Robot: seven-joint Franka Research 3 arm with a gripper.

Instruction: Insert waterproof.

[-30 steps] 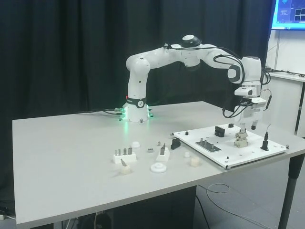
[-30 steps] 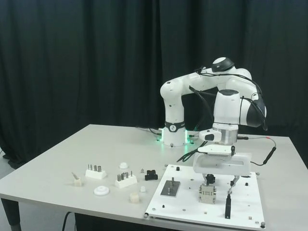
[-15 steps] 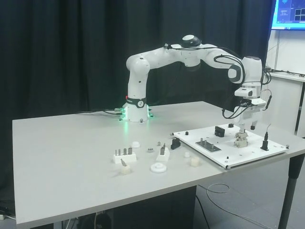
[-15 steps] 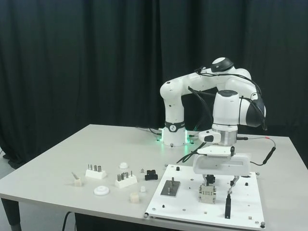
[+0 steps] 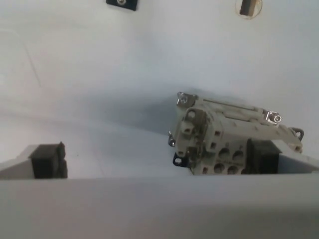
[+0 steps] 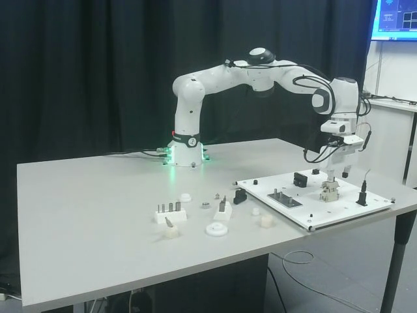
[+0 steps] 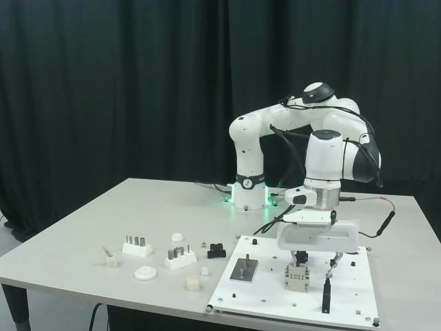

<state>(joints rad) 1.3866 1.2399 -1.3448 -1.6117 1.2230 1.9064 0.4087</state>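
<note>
Wrist view
Connector: waterproof connector (image 5: pixel 227 139), pale multi-pin block with screws at its corners, seated on the white board (image 5: pixel 124 74).
Fingertips: black pad (image 5: pixel 48 160) well off to one side of the connector, second black pad (image 5: pixel 262 155) right against its body.
Grasp: fingers spread wide; one pad at the connector, the other apart from it; nothing clamped.

First room view
Arm: white arm (image 6: pixel 260 72) stretched from its green-lit base out over the board (image 6: pixel 313 199).
Gripper: gripper (image 6: pixel 335 171) just above the connector (image 6: pixel 328 190), pointing straight down.
Table: grey table (image 6: pixel 98 208) with small white and black parts beside the board.

Second room view
Gripper: gripper (image 7: pixel 315 261) above the connector (image 7: pixel 297 278), near the board's middle.
Neighbours: metal plate with post (image 7: pixel 244 267) to one side, black upright plug (image 7: pixel 326 298) to the other.
</note>
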